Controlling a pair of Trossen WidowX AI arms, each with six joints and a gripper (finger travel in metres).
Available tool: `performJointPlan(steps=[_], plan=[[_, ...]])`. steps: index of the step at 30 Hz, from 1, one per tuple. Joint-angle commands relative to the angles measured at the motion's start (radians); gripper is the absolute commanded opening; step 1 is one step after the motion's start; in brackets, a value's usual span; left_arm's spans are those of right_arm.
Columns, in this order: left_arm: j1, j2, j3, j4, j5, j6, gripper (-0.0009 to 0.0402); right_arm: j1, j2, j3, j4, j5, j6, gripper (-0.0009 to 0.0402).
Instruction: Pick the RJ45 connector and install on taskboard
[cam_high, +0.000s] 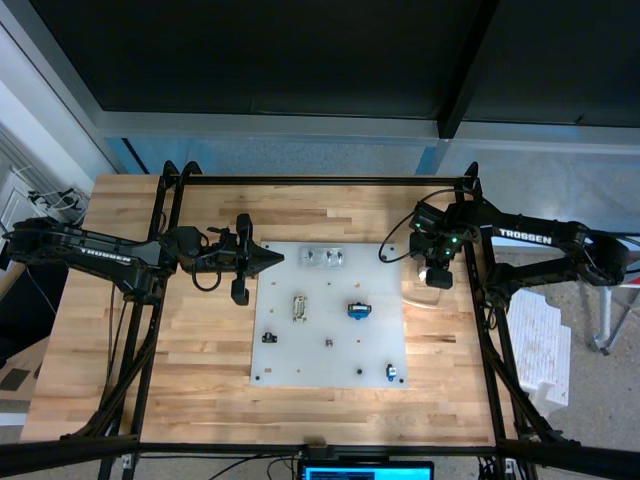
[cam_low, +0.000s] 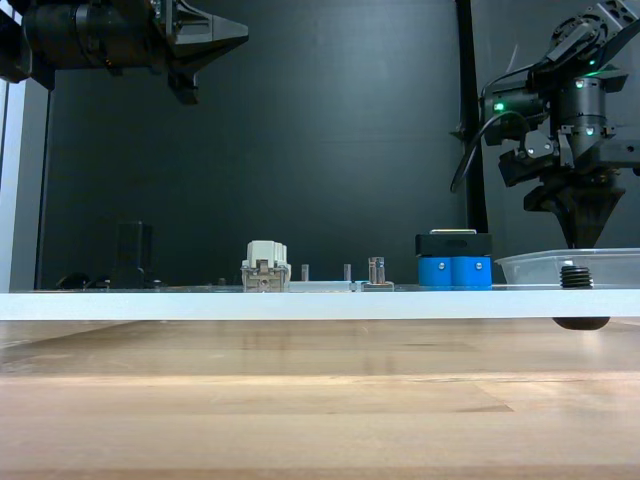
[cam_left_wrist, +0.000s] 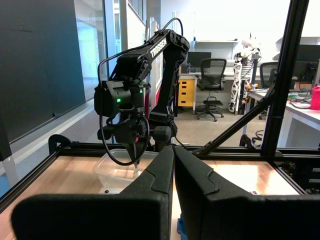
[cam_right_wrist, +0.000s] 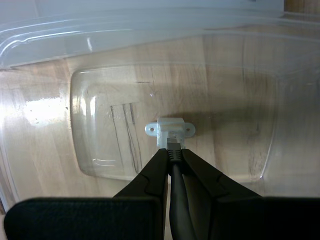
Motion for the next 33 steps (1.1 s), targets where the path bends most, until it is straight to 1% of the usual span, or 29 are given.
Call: performJointPlan(steps=[1,7,11,21,29,31,33], plan=[[0.000,0.000,0.000,0.000,0.000,0.000,0.0000,0.001,-0.004,0.019,-0.022,0.000,0.007,0.0000],[0.000,0.000,0.000,0.000,0.000,0.000,0.0000,0.006,-0.013,0.076,-0.087,0.000,0.010,0.0000],[0.000,0.000,0.000,0.000,0.000,0.000,0.0000,0.017,-0.015,0.132,-0.154,0.000,0.032,0.0000],[0.000,0.000,0.000,0.000,0.000,0.000,0.0000,0.064,-0.040,0.260,-0.294,0.000,0.063,0.0000],[0.000,0.000,0.000,0.000,0.000,0.000,0.0000,0.084,-0.043,0.288,-0.319,0.001,0.066,0.0000],[0.000,0.000,0.000,0.000,0.000,0.000,0.0000,0.100,-0.043,0.288,-0.320,0.002,0.085,0.0000],[0.000,0.000,0.000,0.000,0.000,0.000,0.0000,0.129,-0.043,0.288,-0.319,0.003,0.114,0.0000]])
